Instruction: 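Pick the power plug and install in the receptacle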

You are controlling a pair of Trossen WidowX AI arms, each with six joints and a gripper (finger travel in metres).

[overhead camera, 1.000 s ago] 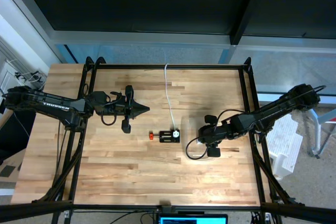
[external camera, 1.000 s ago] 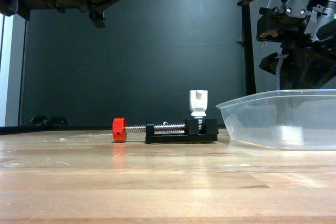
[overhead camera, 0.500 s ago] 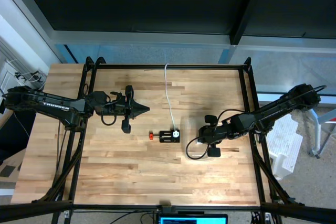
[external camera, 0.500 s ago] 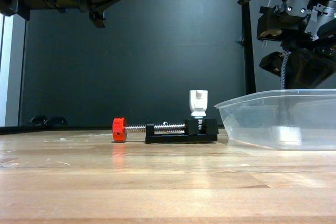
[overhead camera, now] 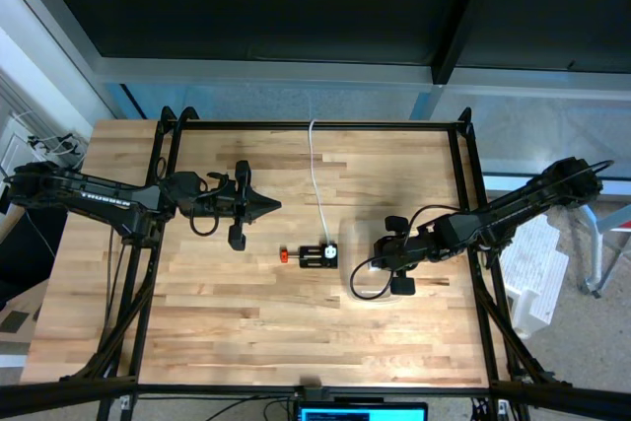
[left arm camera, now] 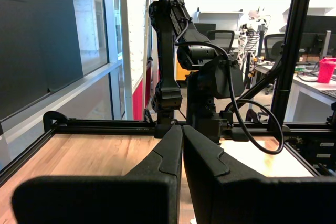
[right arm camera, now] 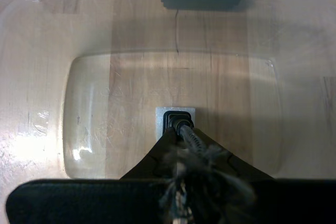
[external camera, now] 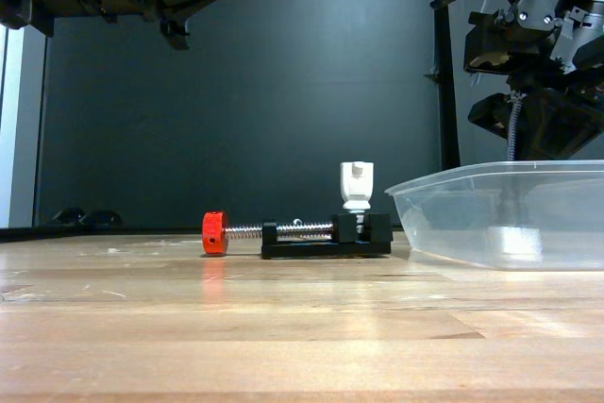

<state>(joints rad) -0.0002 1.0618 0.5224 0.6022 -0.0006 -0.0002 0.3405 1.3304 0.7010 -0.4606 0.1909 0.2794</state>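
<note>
Wooden surface [overhead camera: 246,322] seen from above, with a black robot arm at each side edge. Left tool [overhead camera: 268,206] hanging high above the surface's left half, pointing toward the right edge, fingers [left arm camera: 168,150] pressed flat together and gripping nothing. Right tool [right arm camera: 177,132] reaching down into a clear plastic tray [external camera: 444,197] nearer the right edge, fingers pinched tight on the power plug [right arm camera: 177,120] where its braided cable begins. Tiny black plug resting on a small white-grey square block [right arm camera: 163,115] on the tray floor. Beside the tray, on its side toward the left edge and near the surface's centre: the receptacle [external camera: 356,179], a white socket standing upright in a little black clamp [external camera: 326,238], with a red-orange knob [external camera: 214,232] sticking out toward the left edge. Thin white cord [overhead camera: 316,170] running from the receptacle to the far edge. Plug and receptacle apart, with the tray wall between them.
</note>
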